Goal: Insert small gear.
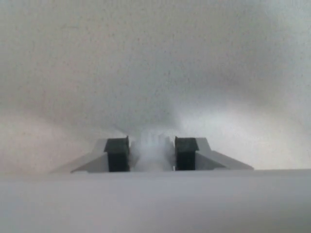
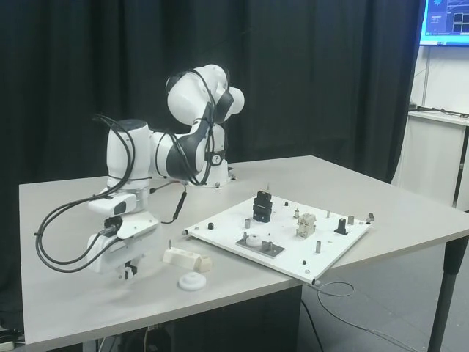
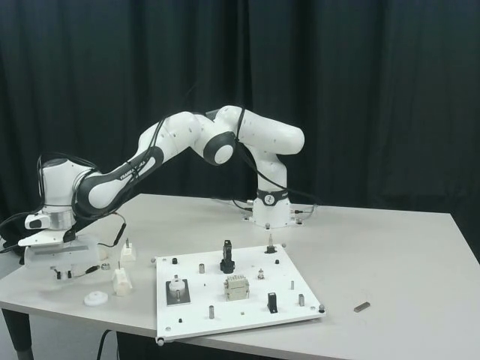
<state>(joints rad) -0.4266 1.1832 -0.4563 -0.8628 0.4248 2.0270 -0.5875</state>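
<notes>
Where the wrist view looks down past the fingertips, the white arm's two-fingered gripper (image 1: pixel 151 154) shows its black pads (image 1: pixel 117 153) standing either side of a small white ridged piece, which I take to be the small white plastic gear (image 1: pixel 153 145). It fills the gap between the pads and seems to touch both, so the claw looks clenched on it rather than released. The piece is probably light and stiff, with smooth plastic faces that could slip. Its teeth give the pads some bite, so a hold across the toothed rim seems right.

In the first room view the gripper (image 2: pixel 130 270) is down at the grey table top (image 2: pixel 66 213), near its front edge and well apart from the flat white assembly board (image 2: pixel 293 253). A white block with a thin pin (image 2: pixel 187 258) and a larger white toothed disc (image 2: pixel 192 281) lie between the claw and the board. The small gear itself is hidden under the hand.

In the second room view the gripper (image 3: pixel 64 271) sits low over the table's end, with the board (image 3: pixel 232 300) off to one side. The gear cannot be made out here.
</notes>
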